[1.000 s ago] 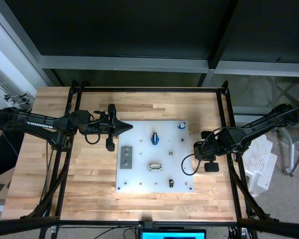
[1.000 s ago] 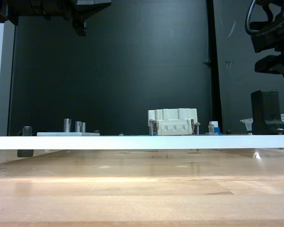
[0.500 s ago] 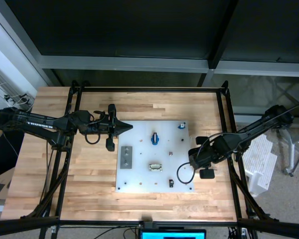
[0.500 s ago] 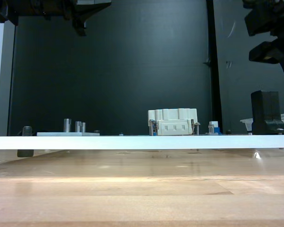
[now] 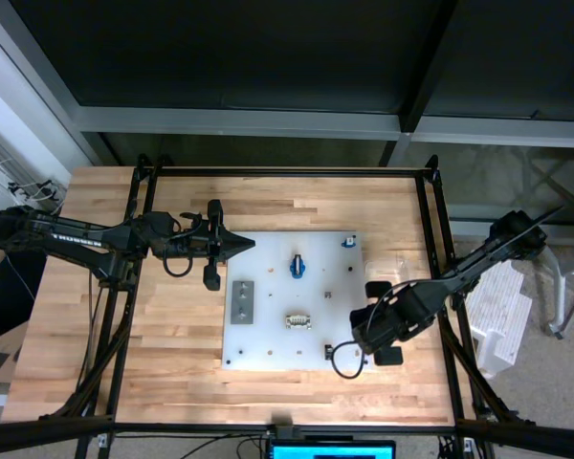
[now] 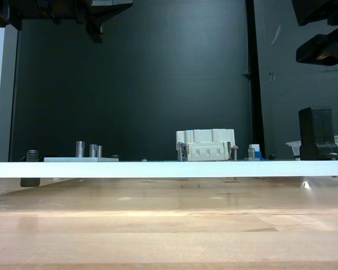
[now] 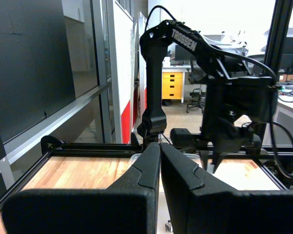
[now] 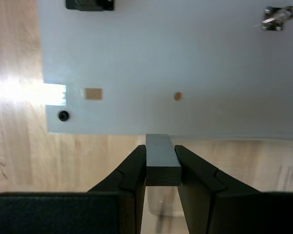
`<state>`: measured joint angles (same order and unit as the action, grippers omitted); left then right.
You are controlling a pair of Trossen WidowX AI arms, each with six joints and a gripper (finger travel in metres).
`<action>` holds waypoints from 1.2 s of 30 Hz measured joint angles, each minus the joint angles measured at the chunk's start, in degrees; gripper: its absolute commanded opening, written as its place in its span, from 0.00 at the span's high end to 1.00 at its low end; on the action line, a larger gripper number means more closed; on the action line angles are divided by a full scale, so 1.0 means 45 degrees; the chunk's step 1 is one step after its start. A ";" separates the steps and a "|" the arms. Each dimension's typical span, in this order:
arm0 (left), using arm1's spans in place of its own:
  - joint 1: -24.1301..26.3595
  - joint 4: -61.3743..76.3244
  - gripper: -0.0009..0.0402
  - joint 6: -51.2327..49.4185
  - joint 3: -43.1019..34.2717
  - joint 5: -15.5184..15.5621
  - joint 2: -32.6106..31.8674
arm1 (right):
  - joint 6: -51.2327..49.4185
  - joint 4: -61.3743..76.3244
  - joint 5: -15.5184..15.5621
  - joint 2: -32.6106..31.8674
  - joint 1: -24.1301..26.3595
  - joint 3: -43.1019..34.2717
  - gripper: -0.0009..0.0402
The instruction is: Pick the 16mm bar and install on taskboard
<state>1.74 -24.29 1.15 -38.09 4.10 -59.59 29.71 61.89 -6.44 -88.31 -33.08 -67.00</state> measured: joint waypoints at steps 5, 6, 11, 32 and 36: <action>0.0000 0.0005 0.98 0.0005 0.0000 0.0000 -0.0005 | 0.0199 -0.0010 0.0000 -0.0505 -0.0272 -0.0500 0.96; 0.0000 0.0005 0.98 0.0000 0.0000 0.0000 -0.0005 | 0.0296 -0.0015 -0.0005 -0.0627 -0.0325 -0.0578 0.96; 0.0000 0.0005 0.98 0.0000 0.0000 0.0005 -0.0005 | 0.0568 -0.0049 0.0000 -0.1190 -0.0627 -0.0991 0.96; 0.0000 0.0005 0.98 0.0005 0.0000 0.0000 -0.0005 | 0.1200 -0.1345 -0.0010 -0.2633 -0.1166 -0.1253 0.96; 0.0000 0.0005 0.98 0.0005 0.0000 0.0005 -0.0005 | 0.1200 -0.1394 -0.0039 -0.2691 -0.1185 -0.1253 0.96</action>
<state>1.74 -24.27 1.17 -38.09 4.12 -59.61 35.11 55.61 -6.61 -100.42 -38.41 -72.64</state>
